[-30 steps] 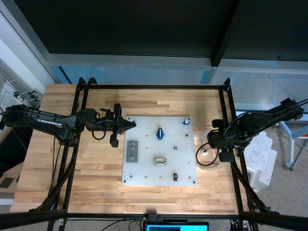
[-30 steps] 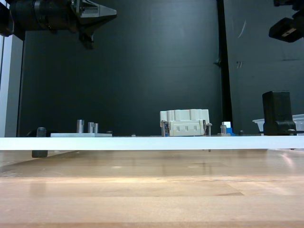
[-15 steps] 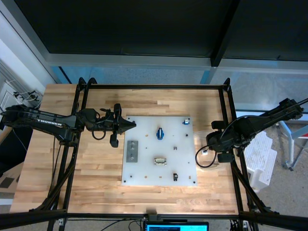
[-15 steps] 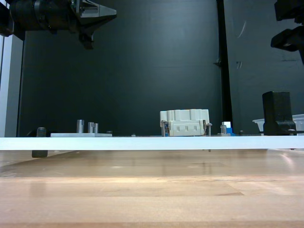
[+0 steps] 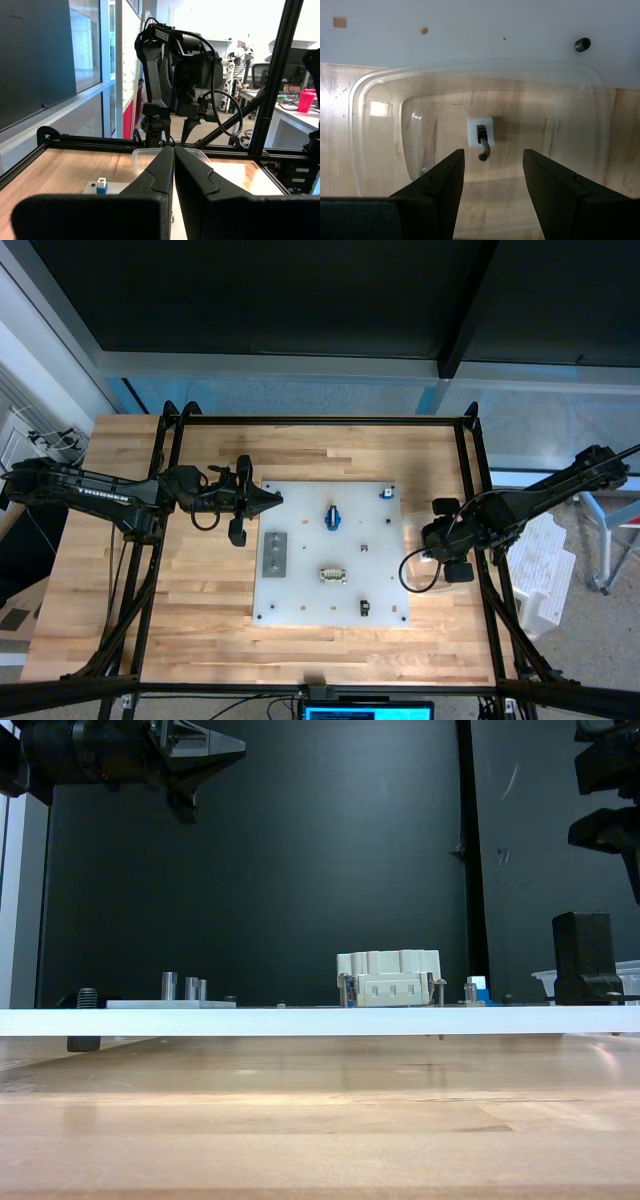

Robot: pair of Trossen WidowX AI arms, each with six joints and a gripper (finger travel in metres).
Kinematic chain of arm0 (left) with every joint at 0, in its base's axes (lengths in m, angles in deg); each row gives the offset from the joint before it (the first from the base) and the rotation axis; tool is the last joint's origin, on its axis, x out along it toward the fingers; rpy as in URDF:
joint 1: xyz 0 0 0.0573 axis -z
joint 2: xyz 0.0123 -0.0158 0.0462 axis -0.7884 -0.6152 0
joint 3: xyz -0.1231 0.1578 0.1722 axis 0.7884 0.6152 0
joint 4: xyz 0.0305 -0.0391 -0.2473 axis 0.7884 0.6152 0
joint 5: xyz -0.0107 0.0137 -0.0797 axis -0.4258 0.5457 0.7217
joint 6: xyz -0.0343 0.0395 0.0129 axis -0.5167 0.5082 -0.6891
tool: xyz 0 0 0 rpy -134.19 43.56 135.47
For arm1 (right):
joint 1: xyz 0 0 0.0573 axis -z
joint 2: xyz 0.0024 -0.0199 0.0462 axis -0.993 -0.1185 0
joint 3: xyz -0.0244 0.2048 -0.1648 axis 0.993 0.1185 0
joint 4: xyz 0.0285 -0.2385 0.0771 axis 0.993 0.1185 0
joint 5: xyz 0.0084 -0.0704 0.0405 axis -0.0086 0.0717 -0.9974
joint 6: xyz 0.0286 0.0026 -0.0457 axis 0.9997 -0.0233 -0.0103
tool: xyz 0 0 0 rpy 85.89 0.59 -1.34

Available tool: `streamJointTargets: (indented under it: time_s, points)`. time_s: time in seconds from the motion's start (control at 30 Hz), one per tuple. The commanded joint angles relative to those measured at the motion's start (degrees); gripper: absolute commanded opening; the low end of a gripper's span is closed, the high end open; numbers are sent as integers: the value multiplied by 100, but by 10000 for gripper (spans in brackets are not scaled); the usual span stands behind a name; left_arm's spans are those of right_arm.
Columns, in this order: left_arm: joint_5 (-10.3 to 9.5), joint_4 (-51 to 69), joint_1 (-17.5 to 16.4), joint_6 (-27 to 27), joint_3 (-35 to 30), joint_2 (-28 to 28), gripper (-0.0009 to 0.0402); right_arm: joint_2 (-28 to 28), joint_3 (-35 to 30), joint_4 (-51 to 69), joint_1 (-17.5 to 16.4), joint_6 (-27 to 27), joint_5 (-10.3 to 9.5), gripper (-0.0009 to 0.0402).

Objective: Pick the USB connector and install on taskboard

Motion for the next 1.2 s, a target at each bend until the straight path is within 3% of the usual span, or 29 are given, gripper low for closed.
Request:
streamJointTargets:
  time_s: [0.03,0.87,1.2]
  points:
    - [2,-2,0,0,0,0,0,0,151,-170,-11,87,-4,162]
    - [2,-2,0,0,0,0,0,0,938,-1014,-37,116,-9,162]
    - [2,-2,0,0,0,0,0,-424,944,-1134,-35,52,-13,162]
